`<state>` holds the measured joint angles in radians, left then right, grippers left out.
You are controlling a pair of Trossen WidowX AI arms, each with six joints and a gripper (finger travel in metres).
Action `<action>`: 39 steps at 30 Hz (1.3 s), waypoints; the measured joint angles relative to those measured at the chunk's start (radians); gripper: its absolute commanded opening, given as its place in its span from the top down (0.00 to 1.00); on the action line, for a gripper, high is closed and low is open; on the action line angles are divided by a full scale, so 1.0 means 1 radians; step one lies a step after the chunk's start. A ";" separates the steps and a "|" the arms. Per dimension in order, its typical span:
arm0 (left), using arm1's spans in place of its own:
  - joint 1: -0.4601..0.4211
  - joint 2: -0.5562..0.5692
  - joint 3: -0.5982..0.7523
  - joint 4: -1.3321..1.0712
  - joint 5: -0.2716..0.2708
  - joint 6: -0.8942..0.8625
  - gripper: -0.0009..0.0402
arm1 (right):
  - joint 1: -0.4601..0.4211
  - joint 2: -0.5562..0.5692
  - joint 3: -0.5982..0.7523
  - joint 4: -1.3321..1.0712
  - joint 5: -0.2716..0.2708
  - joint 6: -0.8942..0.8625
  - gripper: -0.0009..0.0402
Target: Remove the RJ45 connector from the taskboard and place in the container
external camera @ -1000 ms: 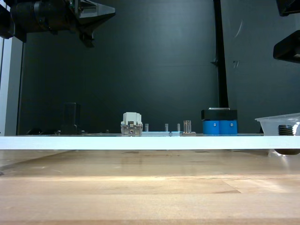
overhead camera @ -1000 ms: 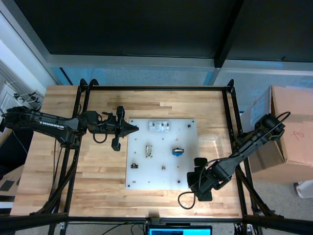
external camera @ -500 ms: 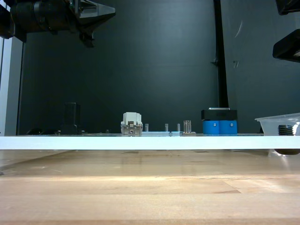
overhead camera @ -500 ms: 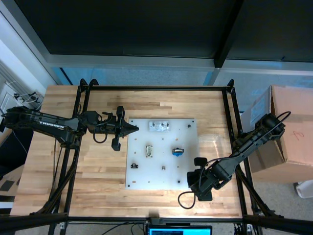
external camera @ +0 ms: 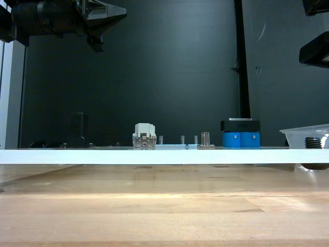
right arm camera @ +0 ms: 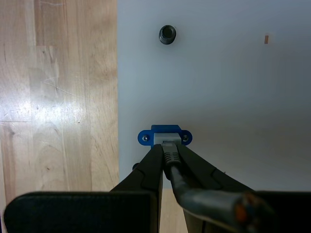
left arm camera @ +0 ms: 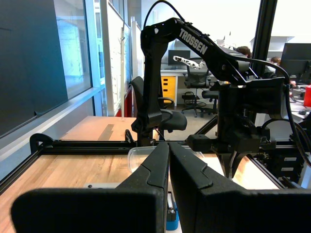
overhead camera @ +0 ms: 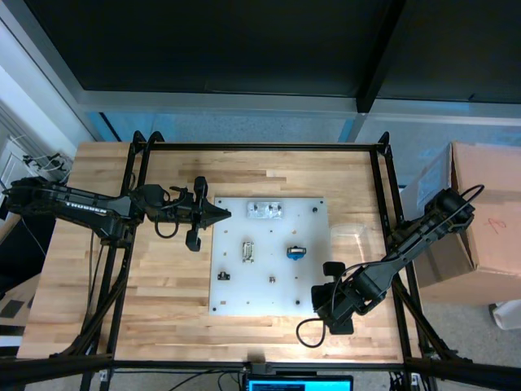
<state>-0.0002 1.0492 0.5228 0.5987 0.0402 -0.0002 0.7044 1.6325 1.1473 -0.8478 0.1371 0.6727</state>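
Observation:
The RJ45 connector [right arm camera: 168,142], a grey plug with a grey cable, sits in its blue socket [right arm camera: 146,138] near the edge of the white taskboard [overhead camera: 269,285]. My right gripper [right arm camera: 168,149] is shut on the plug's boot just behind the socket; from above, this gripper [overhead camera: 327,303] hovers over the board's near right corner and hides the plug. My left gripper [overhead camera: 225,214] is shut with nothing in it, held high over the board's left edge [external camera: 119,10]. The clear container [overhead camera: 355,236] lies right of the board.
On the board stand a beige connector [overhead camera: 248,251], a blue block [overhead camera: 295,252] and a silver fitting [overhead camera: 264,211]. The black frame rails [overhead camera: 383,187] border the table. A black part [external camera: 312,142] lies in the container. A cardboard box [overhead camera: 480,220] stands off the right side.

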 measured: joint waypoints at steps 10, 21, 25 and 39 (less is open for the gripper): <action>0.000 0.000 0.000 0.000 0.000 0.000 0.98 | -0.003 -0.066 0.005 -0.037 0.003 0.001 0.98; 0.000 0.000 0.000 0.000 0.000 0.000 0.98 | -0.036 -0.167 0.002 -0.145 0.002 0.001 0.98; 0.000 0.000 0.000 0.000 0.000 0.000 0.98 | -0.047 -0.225 -0.043 -0.172 0.002 0.002 0.98; 0.000 0.000 0.000 0.000 0.000 0.000 0.98 | -0.055 -0.522 -0.299 -0.245 -0.004 0.030 0.96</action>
<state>-0.0002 1.0492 0.5228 0.5987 0.0406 -0.0002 0.6491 1.1103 0.8482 -1.0924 0.1333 0.7029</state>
